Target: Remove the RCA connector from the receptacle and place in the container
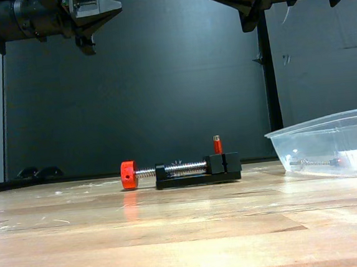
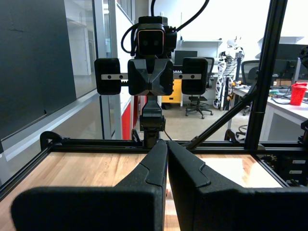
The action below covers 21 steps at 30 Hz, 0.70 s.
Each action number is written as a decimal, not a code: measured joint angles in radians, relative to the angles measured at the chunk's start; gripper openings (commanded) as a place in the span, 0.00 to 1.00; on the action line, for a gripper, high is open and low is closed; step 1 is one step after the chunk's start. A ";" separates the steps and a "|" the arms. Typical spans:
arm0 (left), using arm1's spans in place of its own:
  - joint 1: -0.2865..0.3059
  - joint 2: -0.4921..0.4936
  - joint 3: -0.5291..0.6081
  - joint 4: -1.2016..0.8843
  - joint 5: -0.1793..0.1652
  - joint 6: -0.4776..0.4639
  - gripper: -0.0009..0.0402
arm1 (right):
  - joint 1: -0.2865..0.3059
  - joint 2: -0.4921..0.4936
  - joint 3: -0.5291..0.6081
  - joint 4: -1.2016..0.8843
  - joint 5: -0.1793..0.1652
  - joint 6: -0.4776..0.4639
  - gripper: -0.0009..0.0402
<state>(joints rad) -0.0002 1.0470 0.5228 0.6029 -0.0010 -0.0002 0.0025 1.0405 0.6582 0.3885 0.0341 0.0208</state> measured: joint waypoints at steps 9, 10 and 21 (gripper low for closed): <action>0.000 0.000 0.000 0.000 0.000 0.000 0.02 | 0.000 0.000 -0.033 0.040 -0.008 0.009 0.02; 0.000 0.000 0.000 0.000 0.000 0.000 0.02 | 0.000 0.000 -0.038 0.043 -0.008 0.013 0.02; 0.000 0.000 0.000 0.000 0.000 0.000 0.02 | 0.002 0.000 -0.045 0.043 -0.009 0.022 0.02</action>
<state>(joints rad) -0.0002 1.0470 0.5224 0.6029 -0.0010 -0.0006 0.0044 1.0405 0.6136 0.4320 0.0254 0.0429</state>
